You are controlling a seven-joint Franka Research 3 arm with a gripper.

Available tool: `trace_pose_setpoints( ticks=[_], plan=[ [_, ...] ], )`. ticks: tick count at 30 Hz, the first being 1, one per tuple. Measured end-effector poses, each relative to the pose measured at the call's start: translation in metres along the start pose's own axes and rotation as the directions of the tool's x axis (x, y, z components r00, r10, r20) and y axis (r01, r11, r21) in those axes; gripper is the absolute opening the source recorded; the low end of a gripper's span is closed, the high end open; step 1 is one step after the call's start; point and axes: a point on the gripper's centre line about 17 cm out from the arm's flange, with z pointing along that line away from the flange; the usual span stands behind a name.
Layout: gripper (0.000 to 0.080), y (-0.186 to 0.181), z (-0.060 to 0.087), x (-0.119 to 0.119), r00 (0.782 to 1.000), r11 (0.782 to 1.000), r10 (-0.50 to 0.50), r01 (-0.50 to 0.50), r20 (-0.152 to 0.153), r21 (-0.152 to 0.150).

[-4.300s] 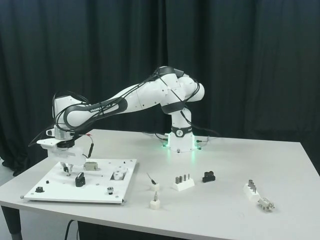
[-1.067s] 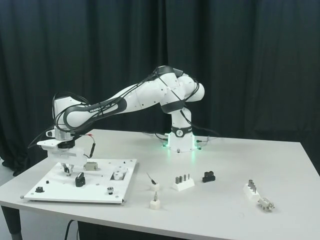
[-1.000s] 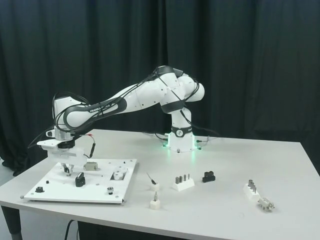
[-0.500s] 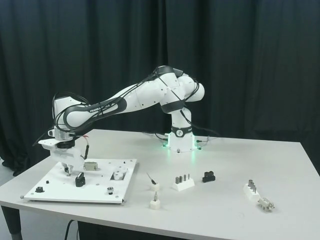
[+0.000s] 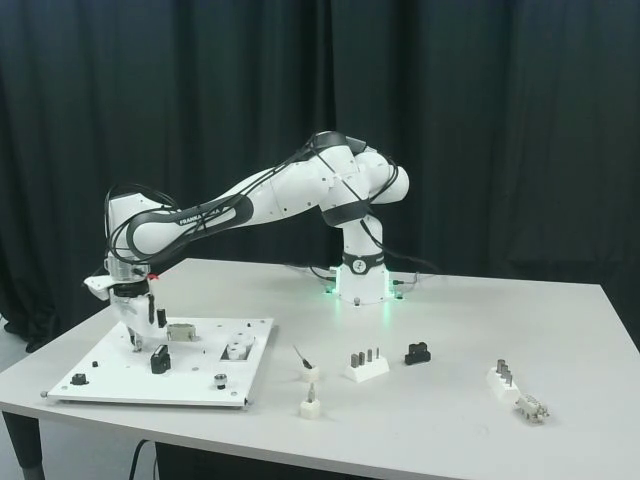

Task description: Insert BNC.

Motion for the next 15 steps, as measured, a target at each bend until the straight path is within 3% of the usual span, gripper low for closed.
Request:
trace_pose_setpoints(
  ticks=[8,15],
  plan=[
    [0.0121,-0.0002,0.0002,0.0003,0.992,0.992,0.13,-0.13,-0.001,0.002],
    [0.0121,-0.0005,-0.0001,0.001,0.955,0.955,0.297,-0.297,-0.003,0.006]
  ],
)
